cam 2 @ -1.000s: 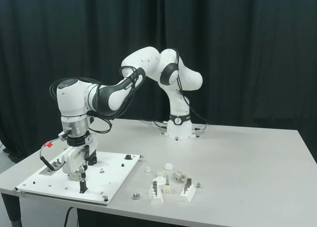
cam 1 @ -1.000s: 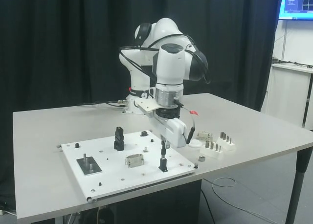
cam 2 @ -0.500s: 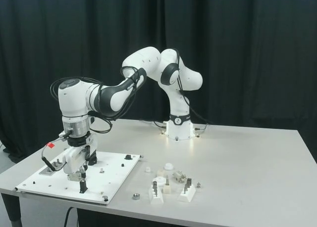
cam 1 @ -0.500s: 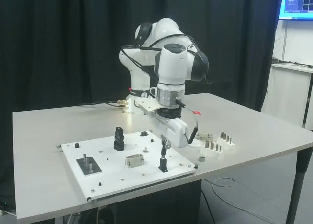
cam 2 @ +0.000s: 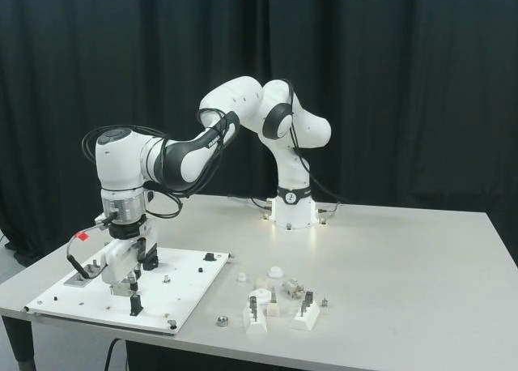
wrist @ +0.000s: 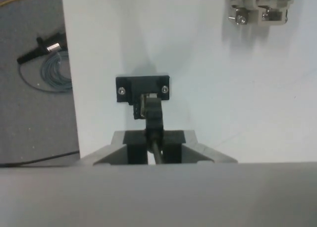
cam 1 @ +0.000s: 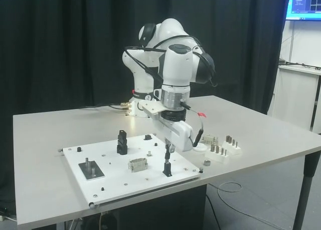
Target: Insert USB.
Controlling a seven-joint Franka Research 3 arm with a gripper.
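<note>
The black USB plug (wrist: 152, 112) stands with its tip in the black socket block (wrist: 142, 87) near the front edge of the white board (cam 1: 115, 179). My gripper (wrist: 154, 148) hangs straight above it, shut on the plug's thin black stem. In the room views the gripper (cam 1: 167, 148) (cam 2: 132, 287) sits a short way above the socket block (cam 1: 167, 171) (cam 2: 134, 306), joined to it by the plug. A black cable with a tag (cam 1: 200, 118) loops out beside the wrist.
The board also carries a metal connector (cam 1: 136, 164) (wrist: 261, 6), a black upright connector (cam 1: 121, 142) and a grey plate with pegs (cam 1: 91, 169). White peg holders (cam 1: 225, 147) and a nut (cam 1: 206, 162) lie beside the board. A coiled cable (wrist: 49, 74) lies on the floor below.
The arm's upper links and wrist have shifted slightly sideways. The gripper stays over the socket block with the plug in it.
</note>
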